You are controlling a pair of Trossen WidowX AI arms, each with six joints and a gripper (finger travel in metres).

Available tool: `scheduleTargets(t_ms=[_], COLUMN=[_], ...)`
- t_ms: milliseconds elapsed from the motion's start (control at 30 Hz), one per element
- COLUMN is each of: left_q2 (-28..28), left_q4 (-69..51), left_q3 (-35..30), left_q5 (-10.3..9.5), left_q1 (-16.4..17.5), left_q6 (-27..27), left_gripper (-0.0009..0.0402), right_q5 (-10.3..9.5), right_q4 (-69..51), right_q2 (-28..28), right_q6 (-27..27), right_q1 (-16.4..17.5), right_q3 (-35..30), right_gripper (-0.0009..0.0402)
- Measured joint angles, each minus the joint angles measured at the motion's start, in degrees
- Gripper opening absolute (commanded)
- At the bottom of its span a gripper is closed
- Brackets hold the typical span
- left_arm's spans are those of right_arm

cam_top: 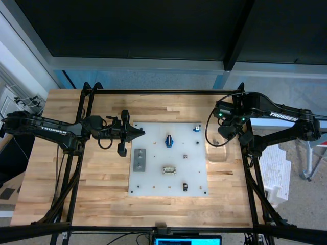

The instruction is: Pick the 16mm bar and install on taskboard

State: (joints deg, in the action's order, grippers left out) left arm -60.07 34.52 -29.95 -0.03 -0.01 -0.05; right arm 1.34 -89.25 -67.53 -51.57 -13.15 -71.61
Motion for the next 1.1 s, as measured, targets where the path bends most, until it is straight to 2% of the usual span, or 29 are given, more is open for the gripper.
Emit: scheduleTargets(t_ms=[133,333,600,933,1100], left_q2=[0.00,0.00,0.00,0.00,0.00], left_q4=[0.00,0.00,0.00,0.00,0.00], left_q3=[0.00,0.00,0.00,0.02,0.00], left_q5=[0.00,0.02,0.00,0.00,0.02], left_q1=[0.00,0.00,0.00,0.00,0.00], left_q6=[0.00,-0.02,-0.02,0.00,0.00], left_gripper=[0.0000,0.0000,0.0000,0.0000,0.0000], right_q5=[0.04,0.48,0.81,0.83,2.03], right_q4=[1.53,4.50,9.55,13.31,15.54], right_q2=[-0.90,-2.43,-2.62,-5.46,-6.14], right_q6=[0.00,-0.48,-3.58,-3.67,-3.50], right_q1=[0.02,0.28,0.85,1.53,2.38], right_q3=[1.86,4.68,10.56,13.31,15.78], right_gripper=[0.0033,0.0087,0.0149,0.0169,0.0180])
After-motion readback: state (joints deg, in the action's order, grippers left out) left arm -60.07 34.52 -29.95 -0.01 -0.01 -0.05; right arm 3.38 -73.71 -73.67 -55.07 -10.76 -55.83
